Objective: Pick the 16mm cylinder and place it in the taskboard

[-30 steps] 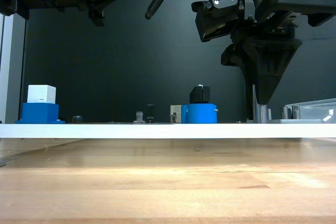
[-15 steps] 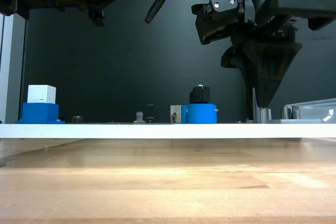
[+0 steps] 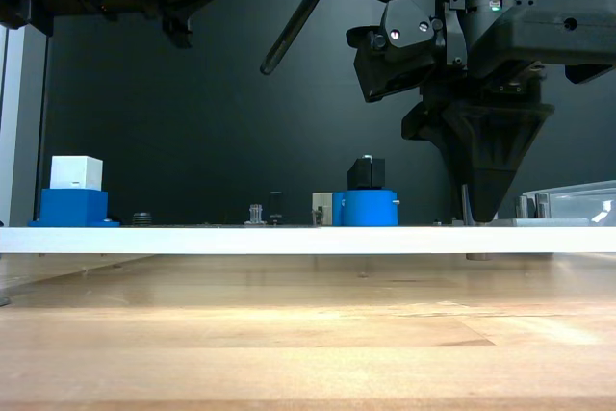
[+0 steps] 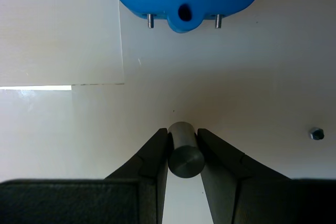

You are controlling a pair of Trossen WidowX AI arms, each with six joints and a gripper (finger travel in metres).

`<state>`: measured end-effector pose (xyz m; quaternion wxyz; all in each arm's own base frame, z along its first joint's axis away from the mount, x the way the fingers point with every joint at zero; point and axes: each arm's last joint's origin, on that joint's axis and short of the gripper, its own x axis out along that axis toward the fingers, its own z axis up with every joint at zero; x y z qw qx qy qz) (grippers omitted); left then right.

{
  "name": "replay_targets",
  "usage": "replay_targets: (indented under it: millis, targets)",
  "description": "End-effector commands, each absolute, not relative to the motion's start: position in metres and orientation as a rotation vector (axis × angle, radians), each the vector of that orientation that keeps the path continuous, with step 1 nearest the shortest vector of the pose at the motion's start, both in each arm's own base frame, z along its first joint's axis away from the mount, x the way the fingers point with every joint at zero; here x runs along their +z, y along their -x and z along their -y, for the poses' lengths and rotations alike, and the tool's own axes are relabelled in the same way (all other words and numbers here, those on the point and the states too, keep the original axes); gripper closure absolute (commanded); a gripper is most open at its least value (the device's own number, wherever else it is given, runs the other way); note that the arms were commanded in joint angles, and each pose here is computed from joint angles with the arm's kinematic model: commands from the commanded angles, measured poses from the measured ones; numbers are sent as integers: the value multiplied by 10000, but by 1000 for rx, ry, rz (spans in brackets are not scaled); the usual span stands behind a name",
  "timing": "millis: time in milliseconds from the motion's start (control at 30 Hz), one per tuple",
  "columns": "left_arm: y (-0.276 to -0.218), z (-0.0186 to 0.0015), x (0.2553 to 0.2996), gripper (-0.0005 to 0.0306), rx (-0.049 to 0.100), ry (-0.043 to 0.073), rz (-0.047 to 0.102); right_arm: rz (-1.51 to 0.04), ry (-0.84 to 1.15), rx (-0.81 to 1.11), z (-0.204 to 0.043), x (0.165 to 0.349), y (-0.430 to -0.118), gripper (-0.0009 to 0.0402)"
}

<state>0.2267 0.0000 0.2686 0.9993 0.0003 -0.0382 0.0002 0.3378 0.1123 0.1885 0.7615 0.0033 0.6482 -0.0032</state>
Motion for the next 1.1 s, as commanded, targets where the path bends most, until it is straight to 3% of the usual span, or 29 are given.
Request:
replay_targets:
  millis: [33,567,733,1100]
  targets:
    - [-2268,0,2686,300,0,-1,76,-1403,-9,-6,-1125,1889,-3385,375]
    - [-2268,0,2686,300,0,-1,76,-1399,-8,-15,-1123,1891,-3386,163]
    - [-2268,0,2686,300,0,-1,76,-1399,-9,-14,-1123,1897,-3384,143]
    - [-2268,0,2686,300,0,-1,76,-1395,-8,-12,-1129,1906,-3380,141]
